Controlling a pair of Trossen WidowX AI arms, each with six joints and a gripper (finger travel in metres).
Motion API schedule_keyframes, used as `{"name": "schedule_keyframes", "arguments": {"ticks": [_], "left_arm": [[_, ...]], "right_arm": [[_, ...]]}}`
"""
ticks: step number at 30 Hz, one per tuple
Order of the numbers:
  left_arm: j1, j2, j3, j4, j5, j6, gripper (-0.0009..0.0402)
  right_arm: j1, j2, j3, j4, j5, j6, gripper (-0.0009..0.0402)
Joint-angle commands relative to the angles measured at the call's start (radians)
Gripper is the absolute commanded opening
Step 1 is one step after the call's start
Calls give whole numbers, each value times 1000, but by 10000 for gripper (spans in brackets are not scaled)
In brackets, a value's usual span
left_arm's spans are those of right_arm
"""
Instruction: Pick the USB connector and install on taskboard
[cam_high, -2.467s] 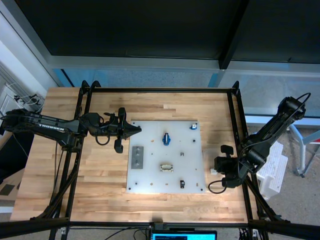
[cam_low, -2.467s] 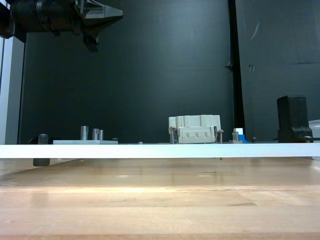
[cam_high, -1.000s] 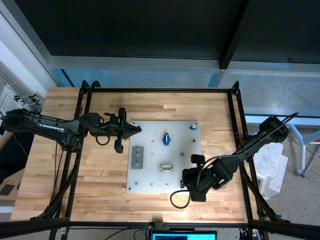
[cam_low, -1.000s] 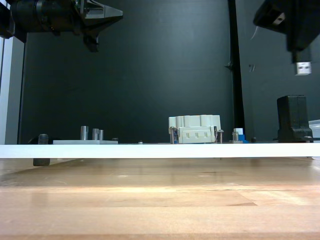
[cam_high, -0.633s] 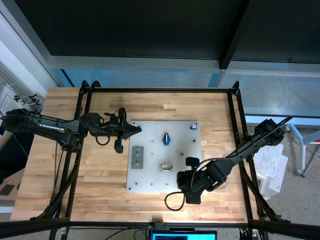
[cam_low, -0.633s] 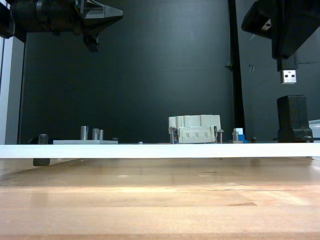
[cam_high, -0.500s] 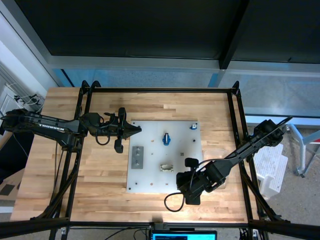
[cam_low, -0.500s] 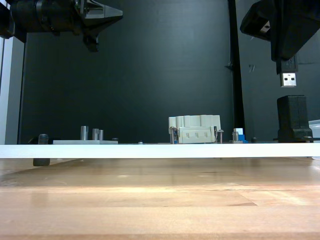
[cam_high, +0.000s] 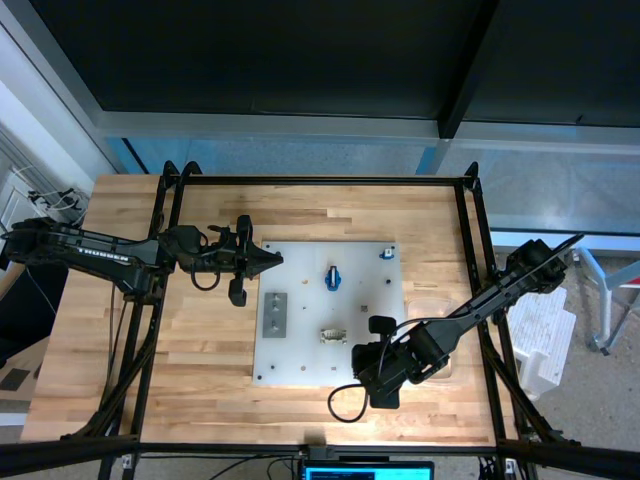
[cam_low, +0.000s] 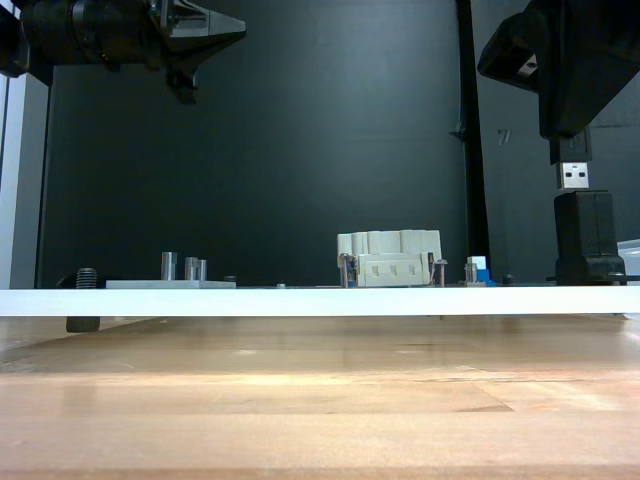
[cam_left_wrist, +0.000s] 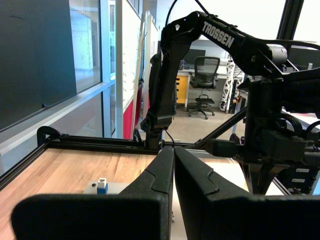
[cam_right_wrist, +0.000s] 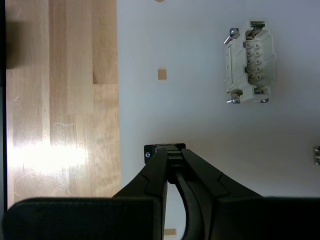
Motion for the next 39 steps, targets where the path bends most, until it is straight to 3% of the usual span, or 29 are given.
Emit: {"name": "schedule_keyframes", "arguments": {"ticks": [1,25,39], "left_arm": [[0,0,0,0,0,0,0],[0,0,0,0,0,0,0],[0,0,0,0,0,0,0]], "right_arm": [[1,-1,-3,0,-1,1,0],[1,-1,-7,-7,-7,-9,0],[2,6,-67,45,-15,-25,0]]}}
